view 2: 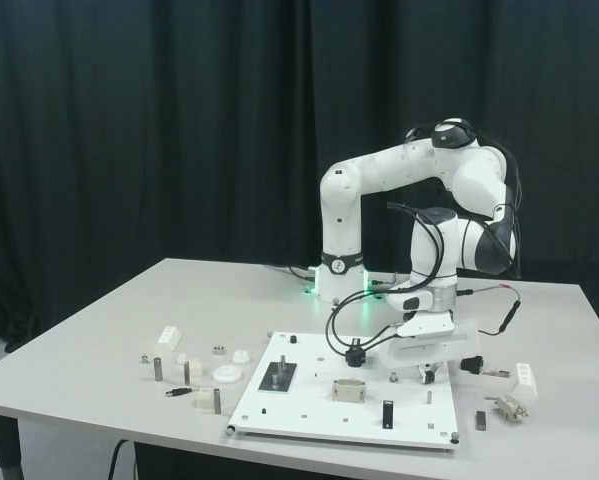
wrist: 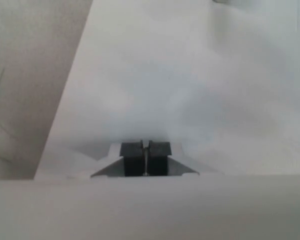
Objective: Remove round peg 1.
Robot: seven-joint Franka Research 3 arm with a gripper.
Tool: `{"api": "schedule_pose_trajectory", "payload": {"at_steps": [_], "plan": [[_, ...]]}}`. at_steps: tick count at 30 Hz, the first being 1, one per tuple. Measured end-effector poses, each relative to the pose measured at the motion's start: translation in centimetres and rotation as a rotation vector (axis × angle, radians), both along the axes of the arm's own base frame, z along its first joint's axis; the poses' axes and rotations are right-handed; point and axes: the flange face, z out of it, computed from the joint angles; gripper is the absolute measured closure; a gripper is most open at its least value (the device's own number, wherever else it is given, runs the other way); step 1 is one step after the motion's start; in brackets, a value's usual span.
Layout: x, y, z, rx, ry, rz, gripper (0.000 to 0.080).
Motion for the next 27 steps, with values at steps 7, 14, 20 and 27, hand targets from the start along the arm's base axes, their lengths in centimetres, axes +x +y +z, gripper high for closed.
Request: {"api": "schedule_pose_trajectory", "payload": {"at_steps": [7, 14, 20, 27], "plan": [[0.0, 0.1, 0.1, -0.004, 0.001, 0.005, 0.0784], [0.1, 0.2, 1.1, -0.012, 0.004, 0.013, 0.0784], [0.2, 0.3, 2.5, -0.014, 0.009, 0.000, 0.0785], [0.4, 0.4, 4.2, -0.013, 0.018, -0.007, 0.0785]]}}
